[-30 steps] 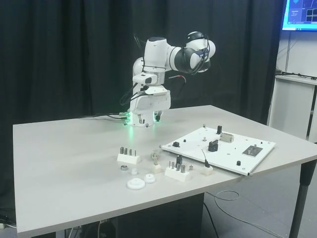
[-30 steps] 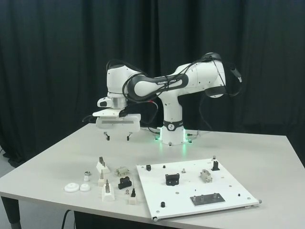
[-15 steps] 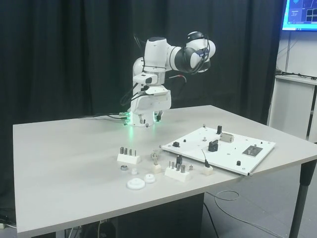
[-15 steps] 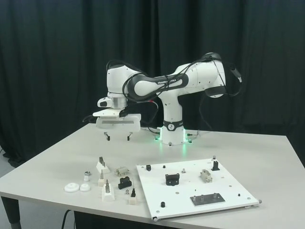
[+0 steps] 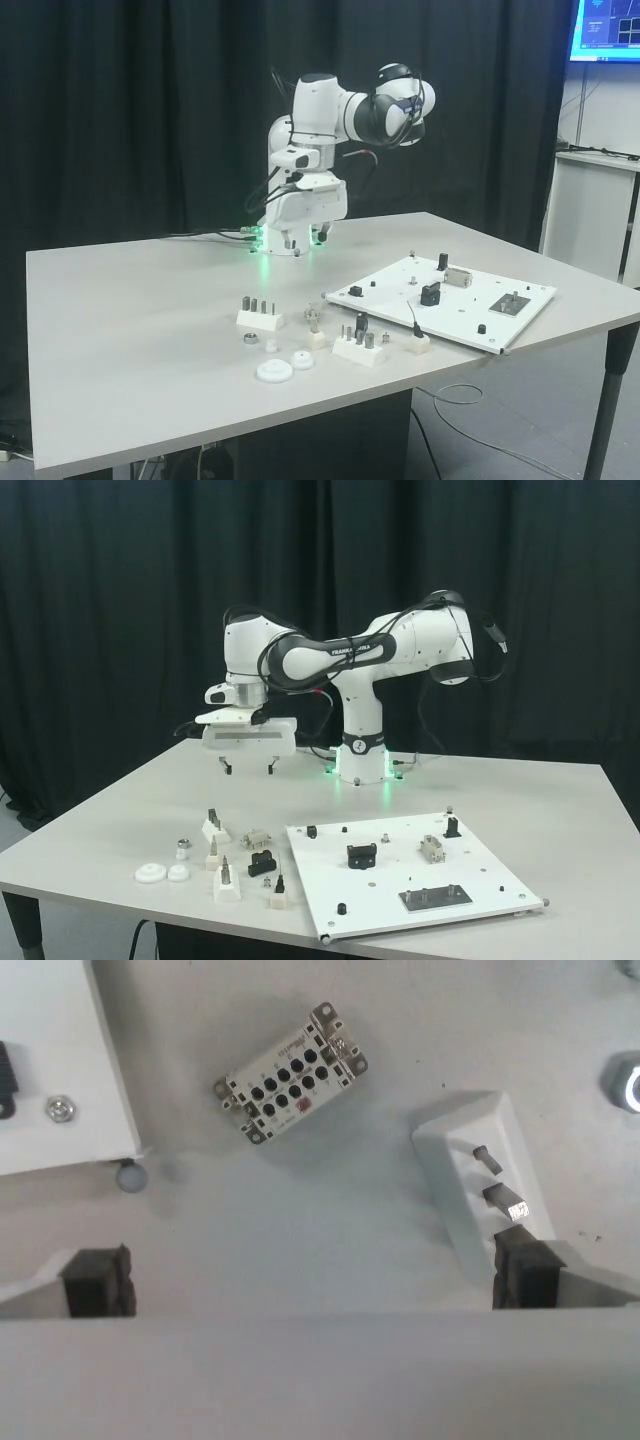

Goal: Pick square peg 4.

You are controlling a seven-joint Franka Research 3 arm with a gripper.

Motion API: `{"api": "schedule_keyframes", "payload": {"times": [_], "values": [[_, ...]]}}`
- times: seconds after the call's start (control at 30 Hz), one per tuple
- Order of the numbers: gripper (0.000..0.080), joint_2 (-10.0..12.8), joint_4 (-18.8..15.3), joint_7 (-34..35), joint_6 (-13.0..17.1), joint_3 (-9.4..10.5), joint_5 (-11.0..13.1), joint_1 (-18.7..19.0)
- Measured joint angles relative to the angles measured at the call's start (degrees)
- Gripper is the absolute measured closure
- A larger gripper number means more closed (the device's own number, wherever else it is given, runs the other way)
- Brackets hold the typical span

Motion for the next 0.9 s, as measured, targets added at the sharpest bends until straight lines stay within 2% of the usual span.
{"api": "schedule_keyframes", "payload": {"times": [0.9], "values": [[0.0003,0.0,0.6,0.0,-0.2,-0.49,0.0,0.0]]}}
